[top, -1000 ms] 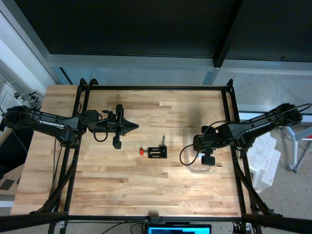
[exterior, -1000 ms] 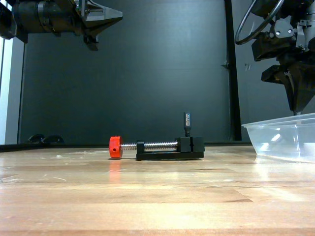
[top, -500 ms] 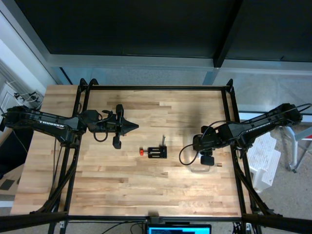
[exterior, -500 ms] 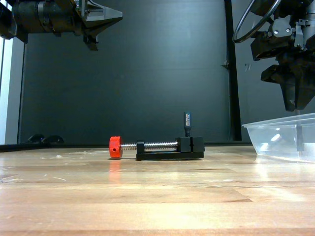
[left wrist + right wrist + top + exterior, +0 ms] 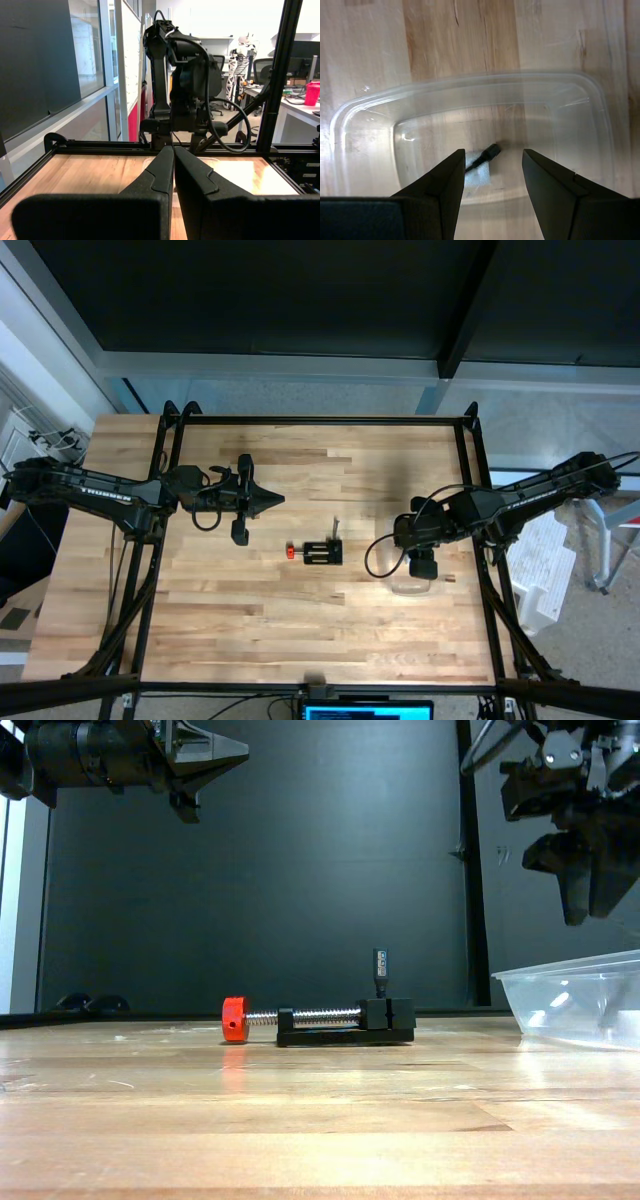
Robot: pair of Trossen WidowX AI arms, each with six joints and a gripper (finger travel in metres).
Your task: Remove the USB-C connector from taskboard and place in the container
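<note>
Right wrist view gives me what I need: the tiny slim dark grey USB-C connector [image 5: 487, 152] lies flat on the floor of the clear, shallow, rounded-rectangular plastic container [image 5: 485, 77]. One end is against a small white block [image 5: 479, 175]. It sits straight below the right gripper [image 5: 585, 910], whose fingers are spread with nothing between them, and its long axis runs slantwise to the line joining those fingers. The right arm is much the nearer. The left gripper [image 5: 173, 150] hangs high over the far left of the wooden table [image 5: 250, 620], fingers pressed together, well apart from both the container and the small black vise-like taskboard [image 5: 322, 552] with its red knob. I judge the placing done, so the right arm's next move is probably a straight lift clear.
</note>
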